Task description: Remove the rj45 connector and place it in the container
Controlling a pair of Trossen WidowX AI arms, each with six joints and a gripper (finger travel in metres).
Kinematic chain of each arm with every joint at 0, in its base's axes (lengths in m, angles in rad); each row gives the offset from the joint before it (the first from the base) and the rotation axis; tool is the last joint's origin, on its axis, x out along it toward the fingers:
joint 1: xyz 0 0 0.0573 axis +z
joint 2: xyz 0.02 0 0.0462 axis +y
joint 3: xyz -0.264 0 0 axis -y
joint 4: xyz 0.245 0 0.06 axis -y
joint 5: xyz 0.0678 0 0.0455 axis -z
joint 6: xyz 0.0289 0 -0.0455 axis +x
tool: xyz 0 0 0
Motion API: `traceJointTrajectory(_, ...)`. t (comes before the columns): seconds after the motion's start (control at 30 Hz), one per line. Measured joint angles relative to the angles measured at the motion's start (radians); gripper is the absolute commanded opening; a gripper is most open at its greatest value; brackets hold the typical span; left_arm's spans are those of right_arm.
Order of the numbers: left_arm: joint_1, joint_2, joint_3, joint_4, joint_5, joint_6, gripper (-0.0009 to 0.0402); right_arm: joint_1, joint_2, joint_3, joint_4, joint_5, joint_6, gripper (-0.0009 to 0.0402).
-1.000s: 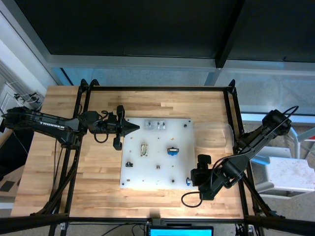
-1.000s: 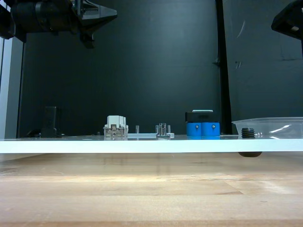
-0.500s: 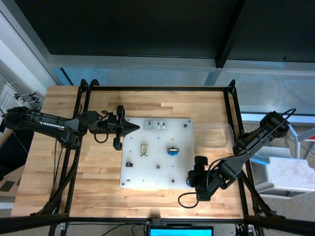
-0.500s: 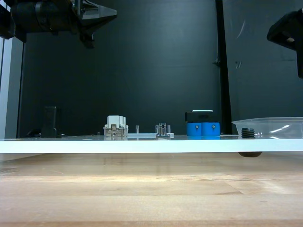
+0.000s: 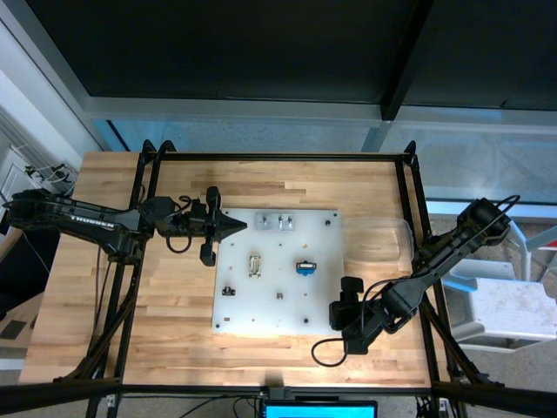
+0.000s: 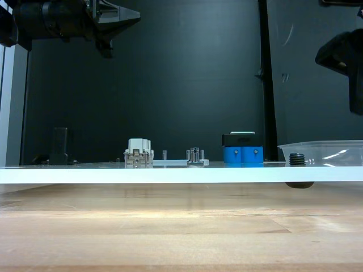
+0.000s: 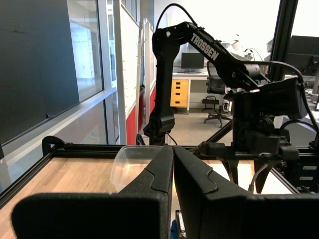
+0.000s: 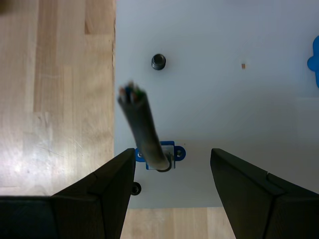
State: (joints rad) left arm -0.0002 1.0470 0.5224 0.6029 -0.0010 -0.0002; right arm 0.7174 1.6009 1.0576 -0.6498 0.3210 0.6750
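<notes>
The wooden table (image 5: 104, 287) carries the white board (image 5: 270, 300) at its middle. The left gripper (image 5: 237, 225) hangs high over the board's 10 o'clock corner with its fingers pressed together (the left wrist view shows no gap between them). The right gripper (image 5: 338, 315) is over the board's 5 o'clock corner, fingers spread wide. The container (image 5: 379, 239) lies on the table just beside the board, at 3 o'clock. The rj45 connector (image 8: 160, 158) sits in its blue mount on the board with a short cable stub rising from it, between the right gripper's parted fingers and touching neither.
</notes>
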Motion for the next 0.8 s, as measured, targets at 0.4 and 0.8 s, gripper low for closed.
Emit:
traceJointTrajectory(0.4, 0.000, 0.000, 0.000, 0.000, 0.000, 0.000, 0.0000, -0.013, 0.000, -0.011, 0.013, 0.001, -0.027, 0.0210)
traceJointTrajectory(0.8, 0.000, 0.000, 0.000, 0.000, 0.000, 0.000, 0.0000, -0.020, 0.000, -0.028, 0.032, 0.001, -0.030, 0.0191)
